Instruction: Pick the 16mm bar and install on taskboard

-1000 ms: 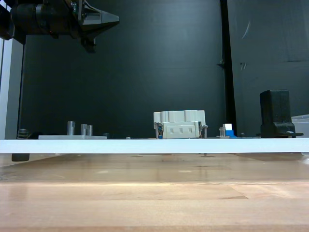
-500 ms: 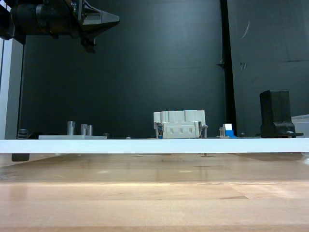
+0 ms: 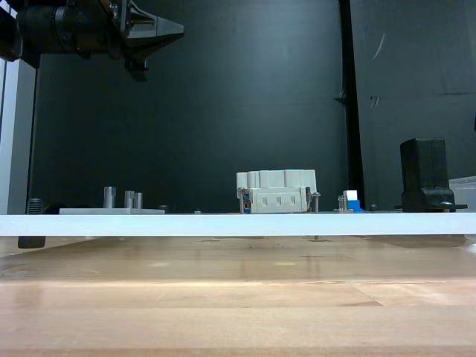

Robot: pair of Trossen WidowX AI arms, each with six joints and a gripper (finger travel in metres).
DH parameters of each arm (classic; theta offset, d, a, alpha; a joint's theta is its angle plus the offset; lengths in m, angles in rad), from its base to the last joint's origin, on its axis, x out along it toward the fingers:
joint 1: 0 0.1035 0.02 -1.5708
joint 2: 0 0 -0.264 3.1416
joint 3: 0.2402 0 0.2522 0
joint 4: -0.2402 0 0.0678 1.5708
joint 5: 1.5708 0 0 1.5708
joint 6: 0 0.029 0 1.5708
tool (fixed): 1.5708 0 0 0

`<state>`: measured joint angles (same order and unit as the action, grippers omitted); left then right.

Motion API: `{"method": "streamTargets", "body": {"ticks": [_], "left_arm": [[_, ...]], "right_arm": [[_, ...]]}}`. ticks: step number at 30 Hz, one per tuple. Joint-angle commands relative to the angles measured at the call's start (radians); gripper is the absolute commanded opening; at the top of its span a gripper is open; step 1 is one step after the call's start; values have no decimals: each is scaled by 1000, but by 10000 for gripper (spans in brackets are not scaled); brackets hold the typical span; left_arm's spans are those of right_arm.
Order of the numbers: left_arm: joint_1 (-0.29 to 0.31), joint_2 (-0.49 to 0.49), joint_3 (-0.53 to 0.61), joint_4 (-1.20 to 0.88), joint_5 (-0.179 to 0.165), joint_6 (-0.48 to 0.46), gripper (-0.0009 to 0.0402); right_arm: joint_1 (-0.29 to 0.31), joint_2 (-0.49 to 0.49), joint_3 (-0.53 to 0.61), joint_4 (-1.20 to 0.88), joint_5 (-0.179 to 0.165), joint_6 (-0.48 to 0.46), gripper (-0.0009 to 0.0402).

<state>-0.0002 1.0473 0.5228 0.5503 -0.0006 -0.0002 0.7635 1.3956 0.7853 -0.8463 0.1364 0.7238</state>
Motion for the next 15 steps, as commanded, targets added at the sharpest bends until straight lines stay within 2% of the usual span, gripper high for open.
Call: {"method": "streamTargets", "body": {"ticks": [1,15], "left_arm": [[0,0,0,0,0,0,0],[0,0,0,0,0,0,0]], "right_arm": [[0,0,0,-1,-7,1,157],[0,0,0,-2,-7,1,124]]}}
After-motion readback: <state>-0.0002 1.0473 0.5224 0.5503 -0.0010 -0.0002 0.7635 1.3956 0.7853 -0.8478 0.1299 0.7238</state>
